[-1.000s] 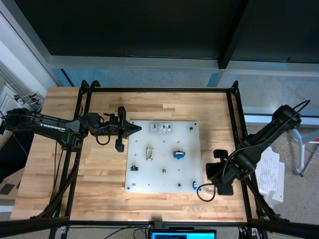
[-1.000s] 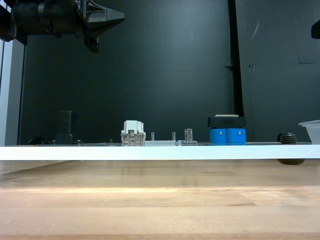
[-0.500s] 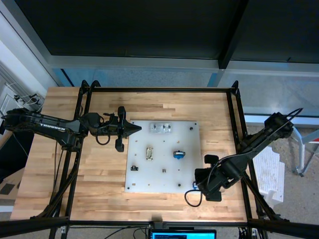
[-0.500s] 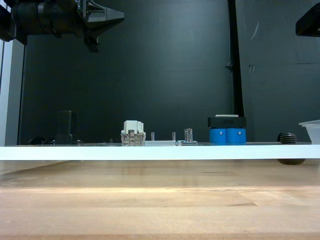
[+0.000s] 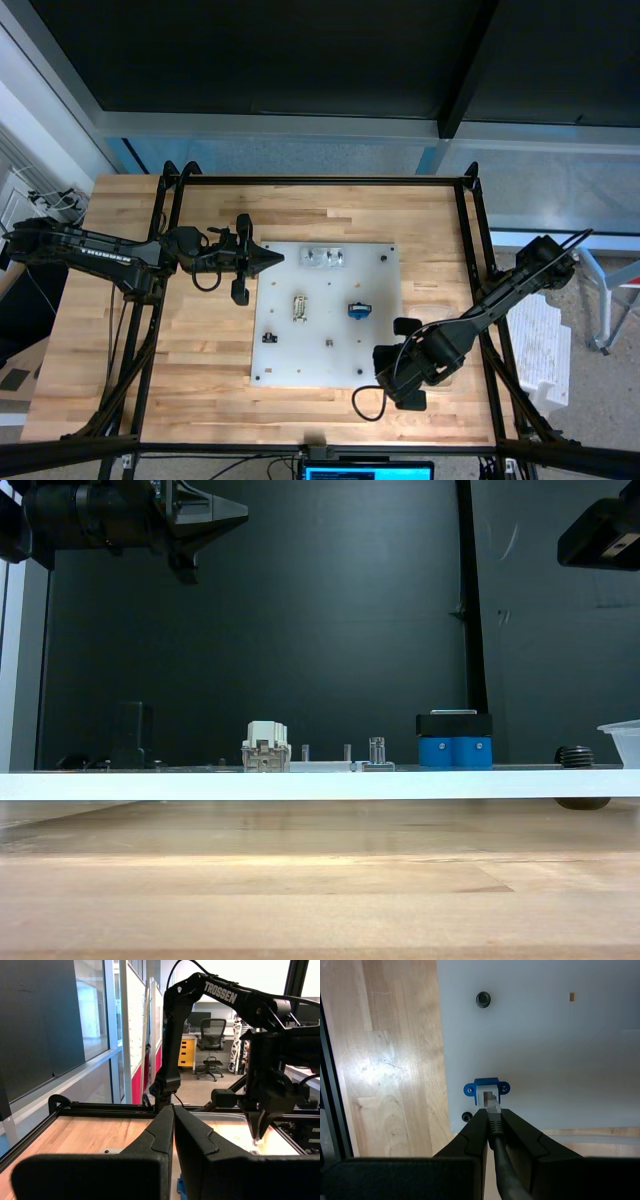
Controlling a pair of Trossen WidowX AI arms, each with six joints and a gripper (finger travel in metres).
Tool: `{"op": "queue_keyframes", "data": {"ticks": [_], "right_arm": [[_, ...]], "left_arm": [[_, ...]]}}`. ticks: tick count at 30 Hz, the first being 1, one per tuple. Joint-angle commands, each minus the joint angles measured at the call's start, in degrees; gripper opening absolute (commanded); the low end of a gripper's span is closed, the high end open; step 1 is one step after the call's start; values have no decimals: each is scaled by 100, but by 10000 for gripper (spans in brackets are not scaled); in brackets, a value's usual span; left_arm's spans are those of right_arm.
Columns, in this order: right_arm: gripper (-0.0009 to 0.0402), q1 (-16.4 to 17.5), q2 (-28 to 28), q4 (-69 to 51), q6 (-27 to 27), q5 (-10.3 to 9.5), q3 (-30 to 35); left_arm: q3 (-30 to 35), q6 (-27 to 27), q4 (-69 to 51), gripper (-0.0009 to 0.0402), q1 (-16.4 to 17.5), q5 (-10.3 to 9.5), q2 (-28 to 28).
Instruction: Pick the RJ45 connector and install on taskboard
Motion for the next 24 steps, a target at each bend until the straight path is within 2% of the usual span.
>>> {"op": "queue_keyframes", "data": {"ticks": [1, 24], "right_arm": [[0, -28, 63, 7, -59, -7, -13], [0, -61, 236, 109, -203, -11, -15]], "left_arm": [[0, 0, 2, 0, 2, 2, 0], [0, 2, 2, 0, 2, 2, 0]]}}
